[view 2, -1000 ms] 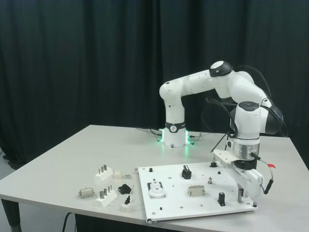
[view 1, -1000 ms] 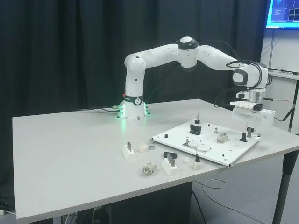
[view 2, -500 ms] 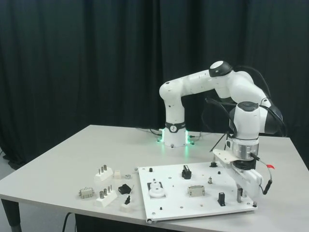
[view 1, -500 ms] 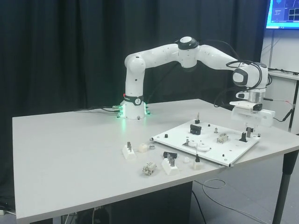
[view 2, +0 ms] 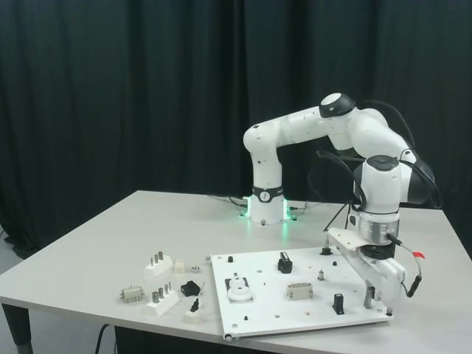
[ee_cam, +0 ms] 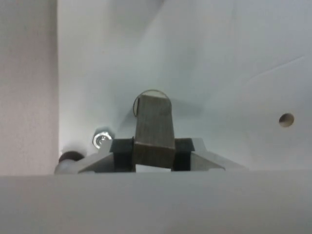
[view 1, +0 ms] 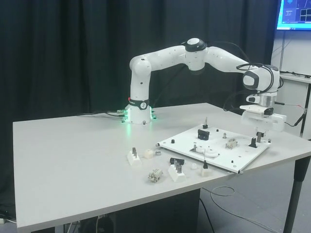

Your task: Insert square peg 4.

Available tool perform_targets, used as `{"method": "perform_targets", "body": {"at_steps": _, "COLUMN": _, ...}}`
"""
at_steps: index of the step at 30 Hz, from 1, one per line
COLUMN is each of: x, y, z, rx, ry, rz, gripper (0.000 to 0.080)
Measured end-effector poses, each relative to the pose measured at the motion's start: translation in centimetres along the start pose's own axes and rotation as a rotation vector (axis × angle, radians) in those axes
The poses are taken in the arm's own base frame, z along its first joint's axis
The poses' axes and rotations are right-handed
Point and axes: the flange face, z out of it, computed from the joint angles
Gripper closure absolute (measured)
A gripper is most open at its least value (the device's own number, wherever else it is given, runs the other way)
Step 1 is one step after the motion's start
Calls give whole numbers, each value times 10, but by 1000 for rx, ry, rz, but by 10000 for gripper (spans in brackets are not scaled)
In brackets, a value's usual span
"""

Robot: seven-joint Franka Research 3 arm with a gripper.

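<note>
In the wrist view my gripper (ee_cam: 154, 155) is shut on the square peg (ee_cam: 154, 124), a grey bar held upright between the two fingers (ee_cam: 122, 150). The peg's lower end sits over a round outline on the white board (ee_cam: 219, 58); whether it touches the board I cannot tell. The first room view puts the gripper (view 1: 261, 134) low over the board's far right corner, with the peg (view 1: 260, 138) just showing below it. In the second room view the gripper (view 2: 371, 292) and peg (view 2: 367, 298) stand near the board's front right corner.
A screw head (ee_cam: 102, 140) and a small hole (ee_cam: 286, 119) lie near the peg. On the board (view 1: 214, 151) stand a black post (view 1: 252, 142), a grey connector (view 1: 231, 142) and a black block (view 1: 202, 133). White holders (view 1: 133, 156) with pegs lie on the table to the left.
The gripper with the peg has shifted slightly outward toward the board's corner edge. Its hold on the peg is the same.
</note>
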Motion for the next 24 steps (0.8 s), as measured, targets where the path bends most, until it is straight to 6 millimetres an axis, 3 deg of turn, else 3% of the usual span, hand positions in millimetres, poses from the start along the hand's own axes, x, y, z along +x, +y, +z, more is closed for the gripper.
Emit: {"method": "perform_targets", "body": {"at_steps": 24, "x": 6, "y": -9, "z": -3, "rx": 23, "ry": 1, "rz": 10, "gripper": 650}}
